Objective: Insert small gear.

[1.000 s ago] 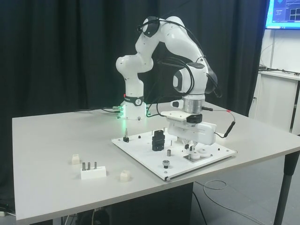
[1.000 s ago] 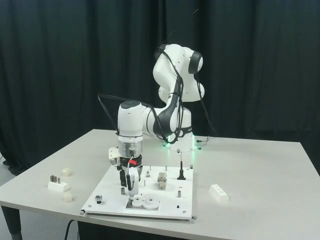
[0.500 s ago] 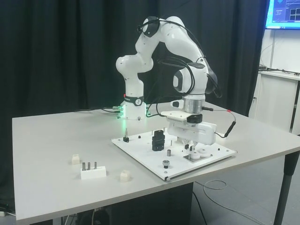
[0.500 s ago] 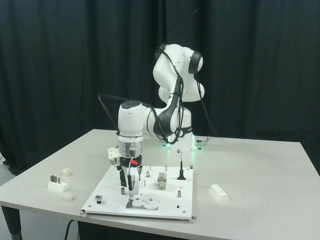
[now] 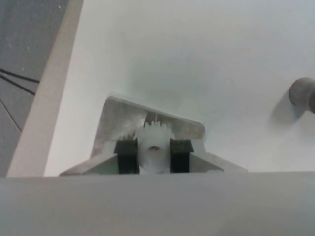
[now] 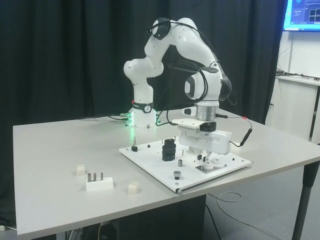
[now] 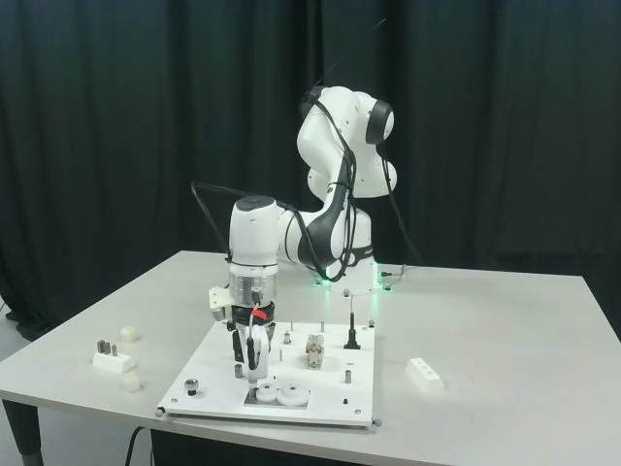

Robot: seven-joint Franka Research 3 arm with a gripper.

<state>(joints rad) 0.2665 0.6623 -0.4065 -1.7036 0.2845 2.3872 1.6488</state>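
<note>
Wrist view alone showed the end effector point(image 5: 153, 156) clamped on the small gear point(image 5: 153, 142) over the grey plate point(image 5: 118, 123); room views hid it.

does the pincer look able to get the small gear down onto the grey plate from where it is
Probably yes: the pincer is shut on the small gear right above the grey plate, and nothing shows between them.

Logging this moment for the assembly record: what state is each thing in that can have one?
Two-finger gripper: shut on the small white toothed gear.
Small white toothed gear: held between the black pads, over the grey metal plate.
Grey metal plate: lying flat on the white board.
Two white gears: lying flat on the plate.
</note>
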